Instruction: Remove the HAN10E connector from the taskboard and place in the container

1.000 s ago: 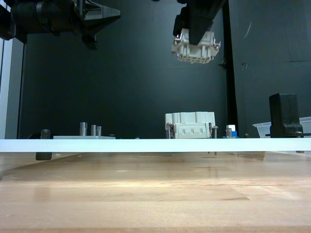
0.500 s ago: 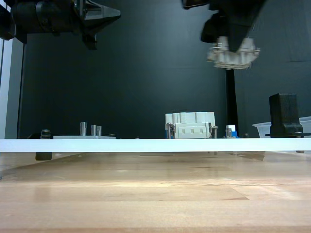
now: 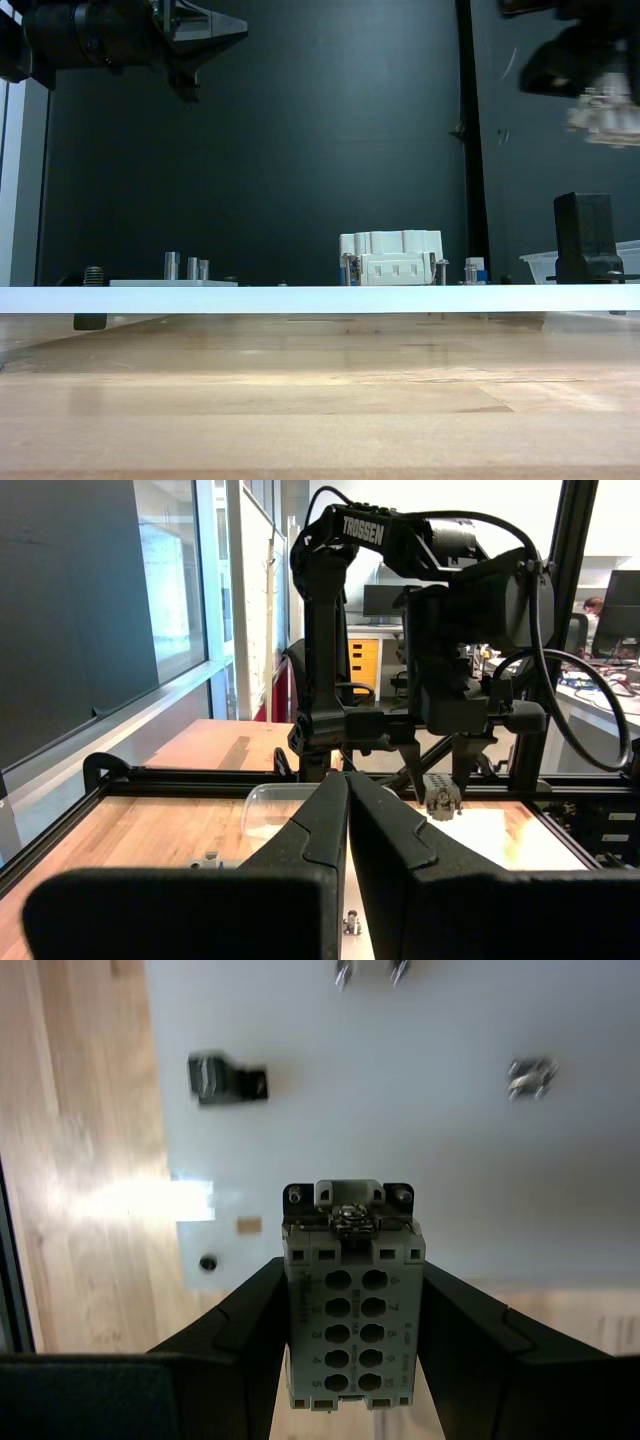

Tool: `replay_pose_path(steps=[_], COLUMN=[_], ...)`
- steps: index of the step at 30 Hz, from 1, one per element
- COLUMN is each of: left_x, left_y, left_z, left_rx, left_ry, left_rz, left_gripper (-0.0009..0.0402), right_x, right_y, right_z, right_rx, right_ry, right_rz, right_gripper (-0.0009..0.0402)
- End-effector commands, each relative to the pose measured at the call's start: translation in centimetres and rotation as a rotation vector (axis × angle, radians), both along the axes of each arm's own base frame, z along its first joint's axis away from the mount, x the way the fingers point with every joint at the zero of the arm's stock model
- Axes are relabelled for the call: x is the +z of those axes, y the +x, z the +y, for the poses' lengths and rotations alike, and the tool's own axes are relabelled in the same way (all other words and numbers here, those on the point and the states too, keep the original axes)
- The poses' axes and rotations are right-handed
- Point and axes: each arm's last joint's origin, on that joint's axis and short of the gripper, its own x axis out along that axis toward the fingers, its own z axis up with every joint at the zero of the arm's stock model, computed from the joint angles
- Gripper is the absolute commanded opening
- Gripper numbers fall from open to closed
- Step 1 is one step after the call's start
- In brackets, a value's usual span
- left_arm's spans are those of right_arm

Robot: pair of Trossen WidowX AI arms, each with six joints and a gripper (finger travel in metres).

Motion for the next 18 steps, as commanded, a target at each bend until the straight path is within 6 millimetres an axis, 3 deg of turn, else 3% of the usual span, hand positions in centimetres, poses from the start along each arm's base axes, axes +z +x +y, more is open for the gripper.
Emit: replay_pose_path(steps=[1, 12, 18], left_x=[0.0, 0.0, 0.0], left_y=[0.0, 0.0, 0.0], left_z=[0.0, 0.0, 0.0], left_rx=[0.000, 0.000, 0.000], left_ry=[0.000, 0.000, 0.000], left_rz=[0.000, 0.000, 0.000], left_gripper=[0.0000, 0.0000, 0.0000], right_x=[-0.7, -2.7, -2.8], right_y=[-1.3, -5.8, -6.9], right_z=[1.1, 3.8, 4.6], right_rx=[0.034, 0.024, 0.024], right_ry=[-0.006, 0.020, 0.021], right_rz=[0.021, 0.025, 0.041], right_gripper=[0.0008, 0.0001, 0.0000])
